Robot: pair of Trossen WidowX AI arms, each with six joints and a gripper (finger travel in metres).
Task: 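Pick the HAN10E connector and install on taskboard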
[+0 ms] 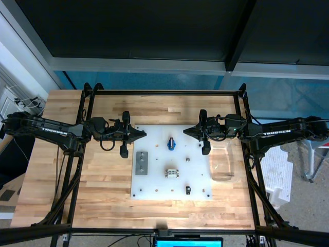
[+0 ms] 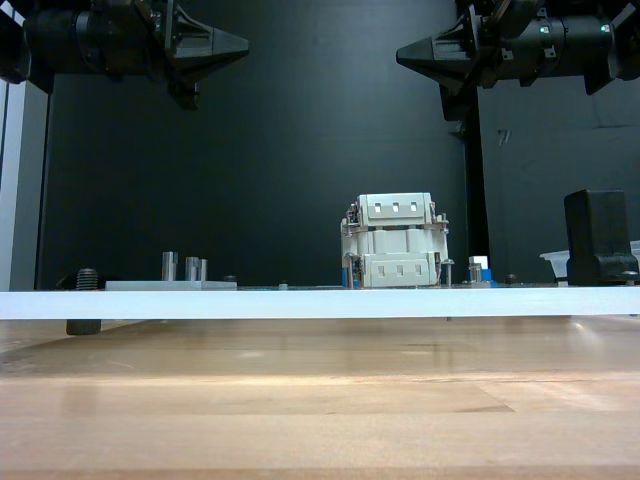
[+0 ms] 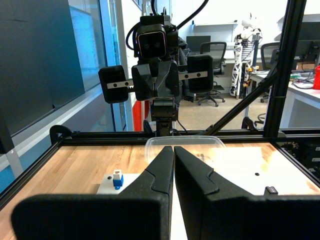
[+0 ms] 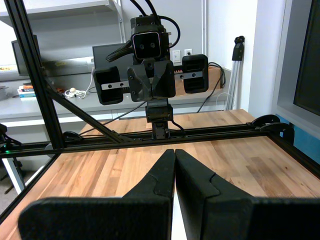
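Both arms hang high above the counter [image 1: 103, 195], the left tool [image 1: 144, 134] and right tool [image 1: 185, 130] each pinched together and empty, tips facing across the taskboard [image 1: 154, 190]. The HAN10E connector [image 1: 171, 173] stands upright mid-board near the grey block [image 1: 141, 163], apparently seated on its mount, which would explain the idle arms.

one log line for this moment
left gripper: shut, raised above taskboard | right gripper: shut, raised above taskboard | HAN10E connector: on taskboard, ungripped
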